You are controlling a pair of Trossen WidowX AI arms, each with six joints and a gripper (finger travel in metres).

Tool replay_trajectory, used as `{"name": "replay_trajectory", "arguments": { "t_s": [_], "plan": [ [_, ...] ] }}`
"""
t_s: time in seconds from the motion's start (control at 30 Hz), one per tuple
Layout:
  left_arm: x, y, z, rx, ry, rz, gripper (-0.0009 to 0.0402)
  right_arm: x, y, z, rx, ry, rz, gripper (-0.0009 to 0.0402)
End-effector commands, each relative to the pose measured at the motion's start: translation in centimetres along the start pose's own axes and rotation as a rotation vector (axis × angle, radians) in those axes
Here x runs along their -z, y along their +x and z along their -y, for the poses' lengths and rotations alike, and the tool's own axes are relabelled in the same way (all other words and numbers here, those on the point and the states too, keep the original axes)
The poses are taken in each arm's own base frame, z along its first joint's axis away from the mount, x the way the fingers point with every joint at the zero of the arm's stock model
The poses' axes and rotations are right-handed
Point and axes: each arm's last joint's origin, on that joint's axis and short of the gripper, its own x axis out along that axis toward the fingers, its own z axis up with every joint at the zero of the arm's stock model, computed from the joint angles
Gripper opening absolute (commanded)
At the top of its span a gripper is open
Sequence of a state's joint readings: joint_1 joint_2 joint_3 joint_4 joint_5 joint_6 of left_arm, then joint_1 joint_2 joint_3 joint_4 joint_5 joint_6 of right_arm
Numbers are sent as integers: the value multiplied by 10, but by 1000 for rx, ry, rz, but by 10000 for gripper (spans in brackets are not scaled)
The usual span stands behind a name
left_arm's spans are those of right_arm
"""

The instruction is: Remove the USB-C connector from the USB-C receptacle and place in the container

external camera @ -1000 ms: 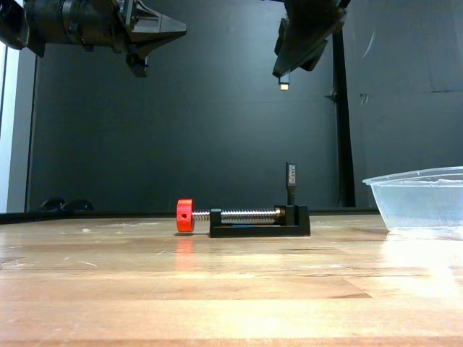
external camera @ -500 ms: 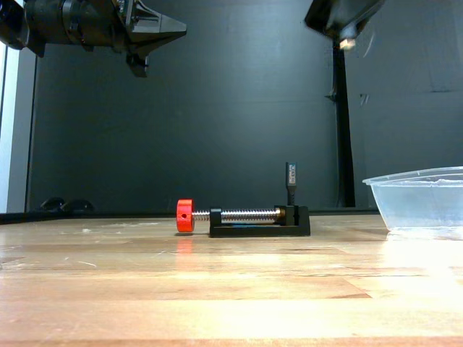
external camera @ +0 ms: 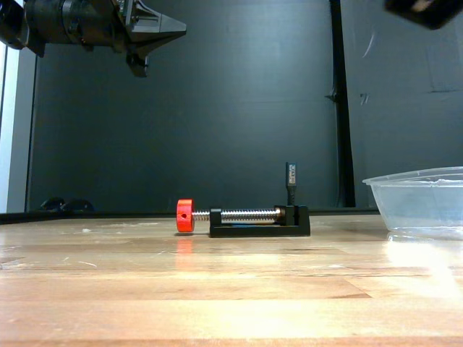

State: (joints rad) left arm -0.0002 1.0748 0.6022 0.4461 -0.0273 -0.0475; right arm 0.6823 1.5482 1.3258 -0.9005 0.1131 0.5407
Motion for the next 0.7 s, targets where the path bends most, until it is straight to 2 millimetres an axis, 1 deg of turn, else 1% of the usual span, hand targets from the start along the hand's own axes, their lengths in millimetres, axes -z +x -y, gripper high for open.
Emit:
{"name": "replay_trajectory", "arguments": {
  "t_s": [0.03,0.23,0.4,0.5,0.7],
  "plan": [
    [0,0,0,0,0,0,0,19,-7,-7,-1,-14,4,0],
    [0,0,0,0,0,0,0,53,-16,-15,-32,-13,-12,0],
    [0,0,0,0,0,0,0,75,-16,-20,-34,-14,-35,0],
    [0,0,0,0,0,0,0,81,-14,-23,-34,-16,-47,0],
    [0,0,0,0,0,0,0,83,-12,-23,-30,-17,-46,0]
  ]
}}
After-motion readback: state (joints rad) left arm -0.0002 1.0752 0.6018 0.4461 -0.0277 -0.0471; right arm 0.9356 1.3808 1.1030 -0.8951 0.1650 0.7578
